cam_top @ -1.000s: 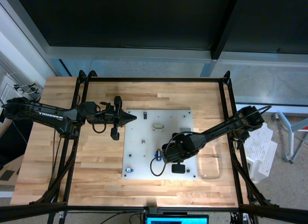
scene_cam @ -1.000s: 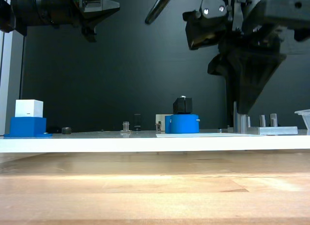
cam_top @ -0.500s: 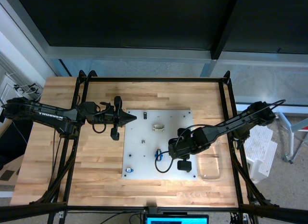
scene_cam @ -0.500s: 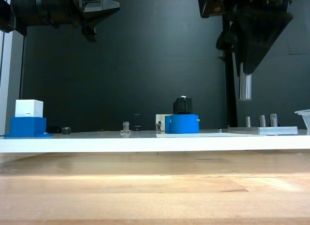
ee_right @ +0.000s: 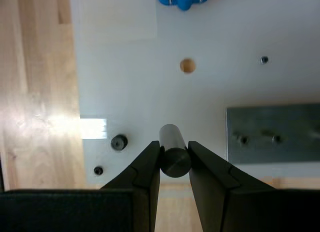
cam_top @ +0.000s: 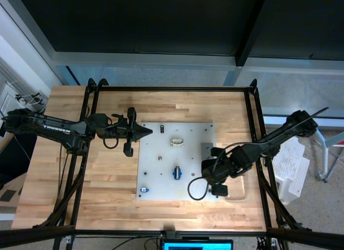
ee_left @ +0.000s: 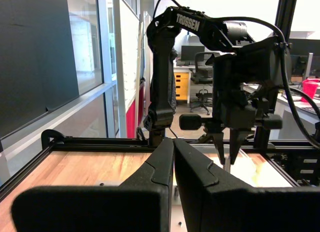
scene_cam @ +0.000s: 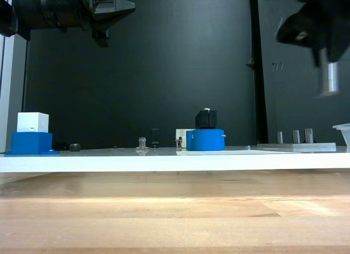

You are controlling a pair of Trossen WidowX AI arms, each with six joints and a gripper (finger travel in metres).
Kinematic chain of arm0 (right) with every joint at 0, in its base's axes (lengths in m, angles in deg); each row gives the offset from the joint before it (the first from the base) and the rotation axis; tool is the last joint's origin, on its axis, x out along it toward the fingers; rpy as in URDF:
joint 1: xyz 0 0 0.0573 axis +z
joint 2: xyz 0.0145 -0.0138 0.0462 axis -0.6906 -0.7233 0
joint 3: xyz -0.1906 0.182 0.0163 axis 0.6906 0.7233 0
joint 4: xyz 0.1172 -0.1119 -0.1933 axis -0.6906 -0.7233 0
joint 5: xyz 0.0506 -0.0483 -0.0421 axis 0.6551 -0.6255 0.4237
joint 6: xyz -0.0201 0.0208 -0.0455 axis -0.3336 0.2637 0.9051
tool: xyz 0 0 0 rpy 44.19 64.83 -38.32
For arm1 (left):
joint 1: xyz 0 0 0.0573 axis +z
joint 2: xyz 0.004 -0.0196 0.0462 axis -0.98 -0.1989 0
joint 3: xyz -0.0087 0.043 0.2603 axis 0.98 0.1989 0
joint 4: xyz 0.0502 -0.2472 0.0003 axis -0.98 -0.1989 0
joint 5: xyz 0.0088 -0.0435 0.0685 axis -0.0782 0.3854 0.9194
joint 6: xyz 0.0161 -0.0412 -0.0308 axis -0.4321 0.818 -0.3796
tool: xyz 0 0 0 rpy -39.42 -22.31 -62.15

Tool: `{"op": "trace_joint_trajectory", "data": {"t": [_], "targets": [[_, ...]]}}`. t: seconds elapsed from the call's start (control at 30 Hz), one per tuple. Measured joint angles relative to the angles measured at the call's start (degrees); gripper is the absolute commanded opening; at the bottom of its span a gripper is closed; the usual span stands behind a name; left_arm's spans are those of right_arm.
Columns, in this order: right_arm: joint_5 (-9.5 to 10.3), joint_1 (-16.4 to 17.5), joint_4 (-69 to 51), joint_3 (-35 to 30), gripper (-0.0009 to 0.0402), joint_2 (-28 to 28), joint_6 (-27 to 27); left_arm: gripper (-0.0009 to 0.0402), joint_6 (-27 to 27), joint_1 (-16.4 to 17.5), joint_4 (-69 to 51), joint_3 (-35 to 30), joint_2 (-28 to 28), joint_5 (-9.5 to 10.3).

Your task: Remove the 16mm cylinder and place in the container

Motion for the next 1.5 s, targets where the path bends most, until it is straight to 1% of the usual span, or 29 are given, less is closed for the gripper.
{"op": "trace_joint_trajectory", "data": {"t": [0.1, 0.27, 0.53, 0.83, 1.03, 1.17, 1.3, 1.5], "targets": [[-0.17, 2.0, -0.1, 2.4, 0.0008, 2.5, -2.2, 0.0000, 0.0, 0.0, 0.0, 0.0, 0.0, 0.00], [0.07, 5.7, -0.5, 6.0, 0.0008, 5.9, -5.9, 0.0000, 0.0, 0.0, 0.0, 0.0, 0.0, 0.00], [0.04, 11.2, -3.0, 10.4, 0.0008, 9.1, -12.0, 0.0000, 0.0, 0.0, 0.0, 0.0, 0.0, 0.00], [-0.02, 15.6, -3.2, 14.6, 0.0008, 10.1, -16.6, 0.0000, 0.0, 0.0, 0.0, 0.0, 0.0, 0.00], [-0.07, 16.5, -2.3, 17.6, 0.0012, 10.1, -18.4, 0.0000, 0.0, 0.0, 0.0, 0.0, 0.0, 0.02], [-0.04, 16.6, -2.1, 19.5, 0.0042, 10.1, -20.1, 0.0000, 0.0, 0.0, 0.0, 0.0, 0.0, 0.00], [-0.07, 16.6, -1.9, 20.4, 0.0090, 10.1, -21.2, 0.0000, 0.0, 0.0, 0.0, 0.0, 0.0, 0.02], [-0.07, 16.7, -1.7, 21.4, 0.0155, 10.1, -21.2, 0.0000, 0.0, 0.0, 0.0, 0.0, 0.0, 0.02]]}}
